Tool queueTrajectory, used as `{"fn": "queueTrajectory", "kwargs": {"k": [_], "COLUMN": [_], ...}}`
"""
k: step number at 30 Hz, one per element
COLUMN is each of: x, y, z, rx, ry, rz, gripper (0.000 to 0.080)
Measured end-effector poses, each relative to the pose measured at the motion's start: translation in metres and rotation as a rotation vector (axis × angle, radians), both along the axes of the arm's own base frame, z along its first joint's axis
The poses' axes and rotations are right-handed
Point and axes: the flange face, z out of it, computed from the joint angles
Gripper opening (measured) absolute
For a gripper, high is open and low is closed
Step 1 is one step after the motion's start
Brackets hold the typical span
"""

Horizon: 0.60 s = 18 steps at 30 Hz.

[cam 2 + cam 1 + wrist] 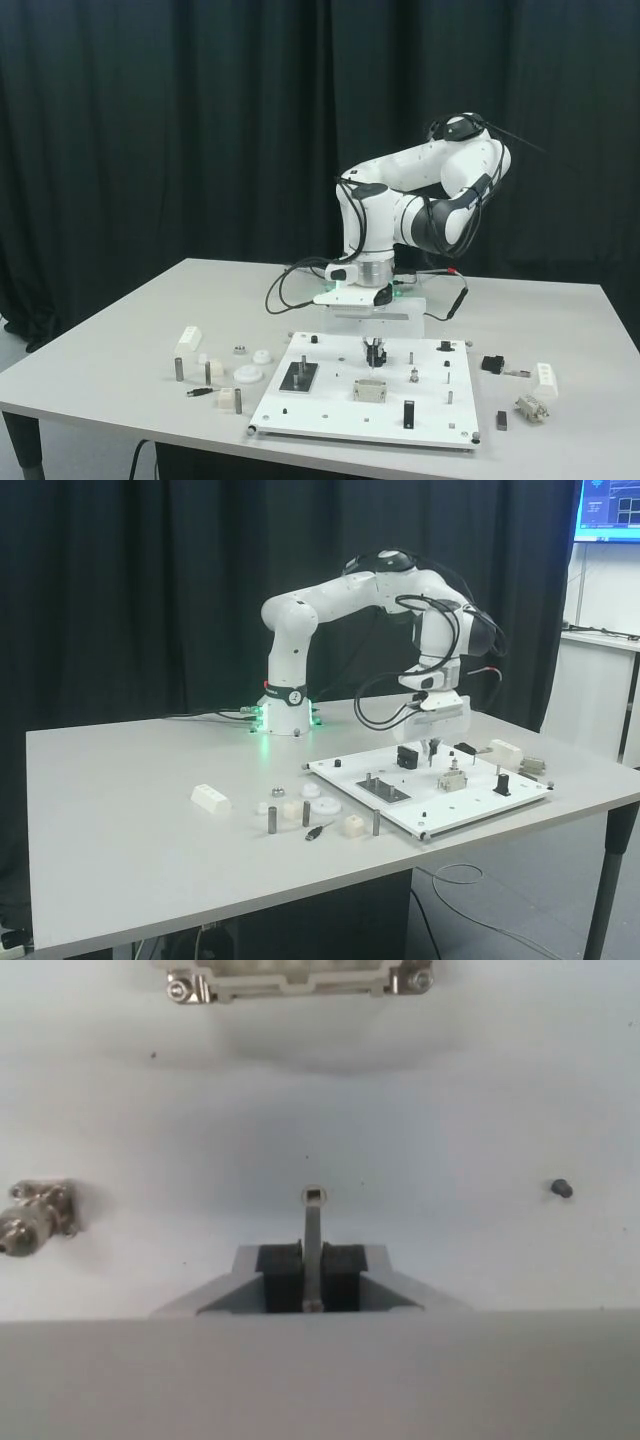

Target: Place square peg 1.

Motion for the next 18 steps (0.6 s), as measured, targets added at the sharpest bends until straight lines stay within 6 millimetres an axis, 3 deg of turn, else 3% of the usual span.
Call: {"fn": "queueTrajectory", "kwargs": {"k": [18], "x": [0.0012], "y": [-0.0015], "z": [0.0072], "rx": [-0.008], "ry": [-0.008], "rz": [0.010], "gripper": [0.0035]}}
